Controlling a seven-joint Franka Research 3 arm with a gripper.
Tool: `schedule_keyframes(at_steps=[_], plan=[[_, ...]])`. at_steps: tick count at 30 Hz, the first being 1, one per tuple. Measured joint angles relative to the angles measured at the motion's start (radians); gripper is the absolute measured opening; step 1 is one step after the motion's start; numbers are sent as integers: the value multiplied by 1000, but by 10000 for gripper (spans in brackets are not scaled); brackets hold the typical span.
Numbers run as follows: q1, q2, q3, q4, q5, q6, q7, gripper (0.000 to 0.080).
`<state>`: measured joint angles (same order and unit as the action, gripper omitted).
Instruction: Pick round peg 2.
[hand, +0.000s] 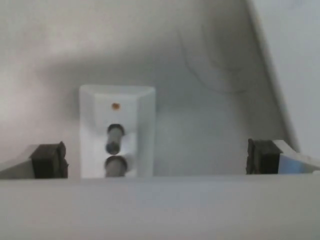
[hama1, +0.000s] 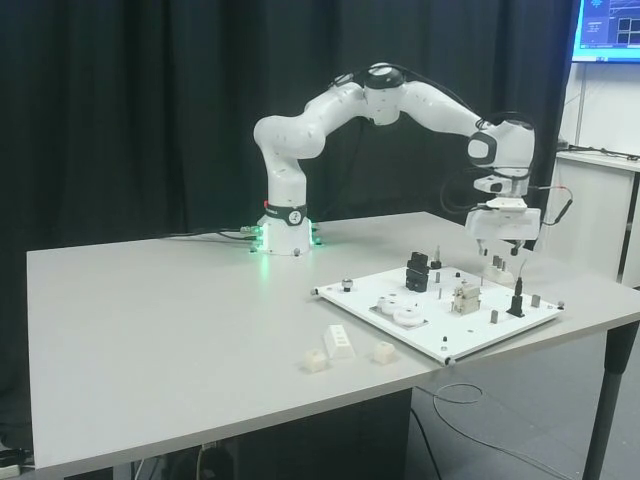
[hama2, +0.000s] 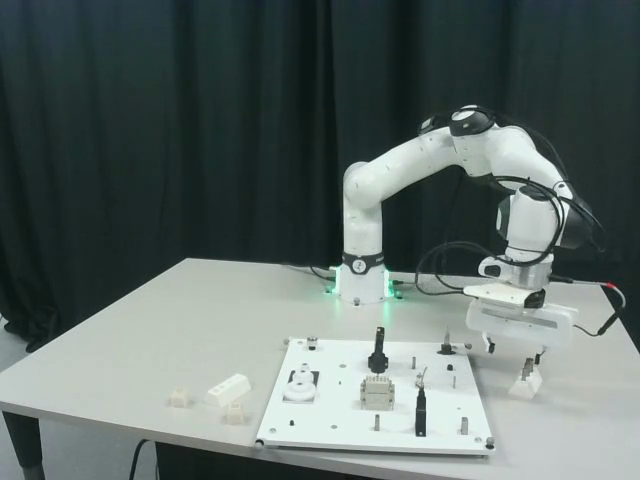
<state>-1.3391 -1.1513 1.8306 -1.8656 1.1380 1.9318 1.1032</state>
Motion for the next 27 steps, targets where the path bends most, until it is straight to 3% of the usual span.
schedule_keyframes(at_steps=[15,27], plan=[[0,-1,80,9,4,105,73,800],[-2,-12,90,9,3,136,84,800]])
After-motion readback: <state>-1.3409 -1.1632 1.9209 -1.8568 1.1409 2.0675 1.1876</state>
